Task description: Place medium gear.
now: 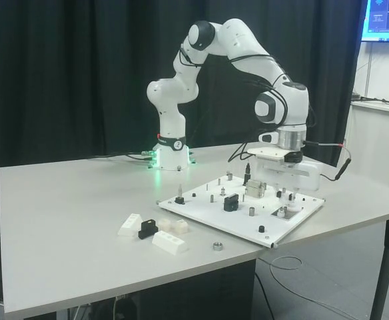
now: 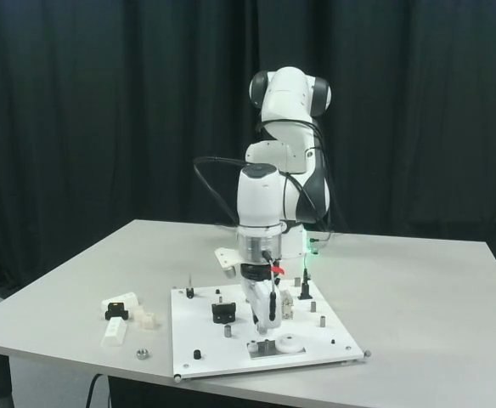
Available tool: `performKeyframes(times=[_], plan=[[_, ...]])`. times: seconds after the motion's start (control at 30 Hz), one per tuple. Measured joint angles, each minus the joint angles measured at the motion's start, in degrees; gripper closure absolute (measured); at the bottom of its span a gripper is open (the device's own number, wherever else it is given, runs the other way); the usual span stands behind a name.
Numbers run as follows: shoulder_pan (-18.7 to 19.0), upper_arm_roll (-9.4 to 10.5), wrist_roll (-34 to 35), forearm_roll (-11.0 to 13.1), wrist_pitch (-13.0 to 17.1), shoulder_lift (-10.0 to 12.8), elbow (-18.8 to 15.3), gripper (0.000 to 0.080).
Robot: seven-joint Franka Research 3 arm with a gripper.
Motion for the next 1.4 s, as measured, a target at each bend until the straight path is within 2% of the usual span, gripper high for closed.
performKeyframes(times=[0.3, 1.4], plan=[[0.0, -0.24, -0.01, -0.01, -0.82, -0.43, 0.0, 0.0519], [0.2, -0.27, -0.09, -0.33, -0.96, -0.56, 0.95, 0.0519]])
